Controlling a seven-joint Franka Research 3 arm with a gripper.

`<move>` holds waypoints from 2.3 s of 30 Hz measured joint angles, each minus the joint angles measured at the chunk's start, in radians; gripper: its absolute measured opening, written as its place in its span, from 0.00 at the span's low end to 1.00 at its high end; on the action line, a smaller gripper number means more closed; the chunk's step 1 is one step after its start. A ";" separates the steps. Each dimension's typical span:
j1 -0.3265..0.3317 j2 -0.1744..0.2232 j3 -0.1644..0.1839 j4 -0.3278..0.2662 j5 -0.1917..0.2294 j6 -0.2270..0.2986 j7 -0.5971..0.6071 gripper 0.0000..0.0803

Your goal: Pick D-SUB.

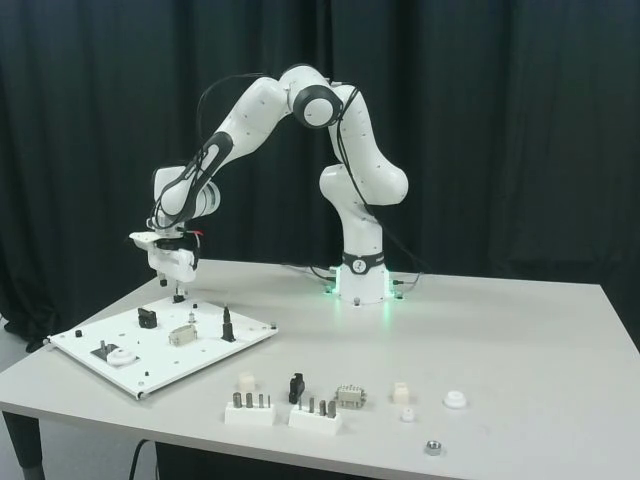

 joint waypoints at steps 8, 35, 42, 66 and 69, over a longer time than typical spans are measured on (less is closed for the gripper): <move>0.000 0.000 0.000 0.000 0.000 0.000 0.006 0.98; -0.001 -0.002 -0.001 0.020 0.001 -0.003 0.006 1.00; 0.013 -0.019 -0.001 0.040 0.002 -0.032 0.031 1.00; 0.180 -0.240 -0.001 0.081 -0.130 -0.115 0.324 1.00; 0.214 -0.262 -0.001 0.091 -0.164 -0.124 0.390 1.00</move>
